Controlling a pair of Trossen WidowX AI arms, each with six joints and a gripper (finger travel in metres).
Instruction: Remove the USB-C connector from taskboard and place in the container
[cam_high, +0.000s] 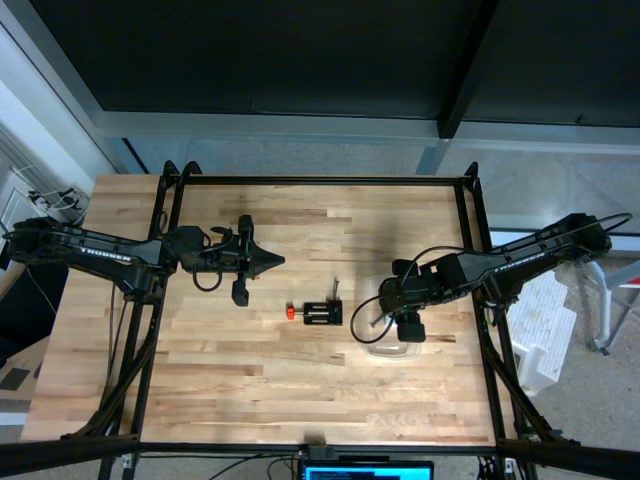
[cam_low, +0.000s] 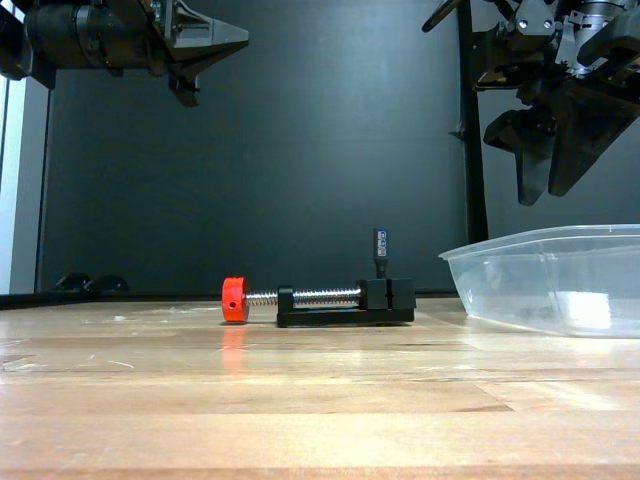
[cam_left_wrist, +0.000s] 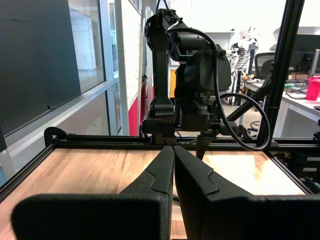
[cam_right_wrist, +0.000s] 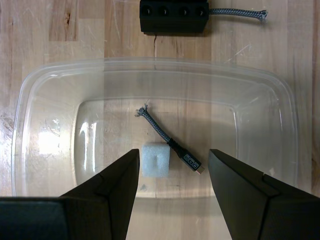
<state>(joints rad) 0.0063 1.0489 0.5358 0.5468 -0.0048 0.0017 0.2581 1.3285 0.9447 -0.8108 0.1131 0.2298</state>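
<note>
1. Right pincer (cam_right_wrist: 173, 150) is spread wide open with nothing in it. It hangs over the container (cam_right_wrist: 45, 100), a bit right of centre in the high view and upper right in the low view.
2. Straight below it, the USB-C connector (cam_right_wrist: 184, 157) lies flat on the container floor, short braided tail and all. It's just beside a little whitish foam block (cam_right_wrist: 155, 160), so it's out of the taskboard and in the container.
3. Taskboard (cam_high: 322, 312) sits dead centre of the high view on the wooden counter (cam_high: 250, 380). It's just left of the container, not touching, with the red-orange knob (cam_high: 291, 312) at its left end. A grey braided stub (cam_right_wrist: 237, 12) pokes out of it.
4. Left pincer (cam_left_wrist: 173, 150) is pinched closed on nothing, up in the air at the upper left of the low view, well apart from everything else.
</note>
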